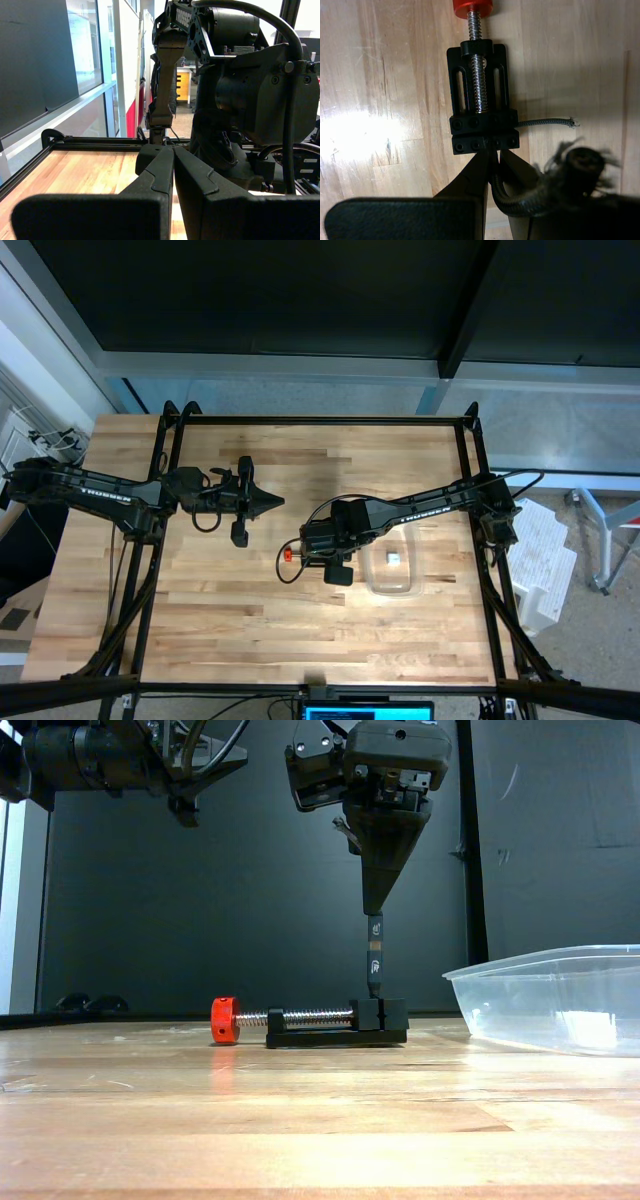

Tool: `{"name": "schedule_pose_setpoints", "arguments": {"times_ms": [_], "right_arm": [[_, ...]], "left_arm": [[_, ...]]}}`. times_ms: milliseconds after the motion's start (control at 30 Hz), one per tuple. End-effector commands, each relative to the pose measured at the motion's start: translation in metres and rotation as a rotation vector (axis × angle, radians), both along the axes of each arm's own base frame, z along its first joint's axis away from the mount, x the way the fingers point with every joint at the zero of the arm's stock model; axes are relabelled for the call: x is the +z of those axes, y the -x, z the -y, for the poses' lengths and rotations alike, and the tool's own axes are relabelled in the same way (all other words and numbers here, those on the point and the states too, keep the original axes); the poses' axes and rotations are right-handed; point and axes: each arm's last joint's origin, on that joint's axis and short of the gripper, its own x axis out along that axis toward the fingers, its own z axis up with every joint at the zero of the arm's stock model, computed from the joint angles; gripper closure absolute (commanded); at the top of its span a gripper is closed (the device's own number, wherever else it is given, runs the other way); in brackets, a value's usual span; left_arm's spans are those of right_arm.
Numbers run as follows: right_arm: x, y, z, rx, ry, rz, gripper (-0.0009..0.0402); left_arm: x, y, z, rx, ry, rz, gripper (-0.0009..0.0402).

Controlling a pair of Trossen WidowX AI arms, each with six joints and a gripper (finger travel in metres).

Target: Pick the USB-C connector and install on taskboard

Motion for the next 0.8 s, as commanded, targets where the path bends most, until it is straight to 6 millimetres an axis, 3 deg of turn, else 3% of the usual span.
{"name": "schedule_pose_setpoints", "arguments": {"times_ms": [33,500,800], "right_arm": [[-0.002,0.0,0.0,0.0,0.0,0.0,0.0393],[-0.007,-0.001,0.0,0.005,0.001,0.004,0.0393],[-0.021,0.0,0.0,0.008,0.003,-0.003,0.0393]], "left_arm": [[0.0,0.0,0.0,0.0,0.0,0.0,0.0393],[0.0,0.0,0.0,0.0,0.0,0.0,0.0393],[0.0,0.0,0.0,0.0,0.0,0.001,0.0393]]}}
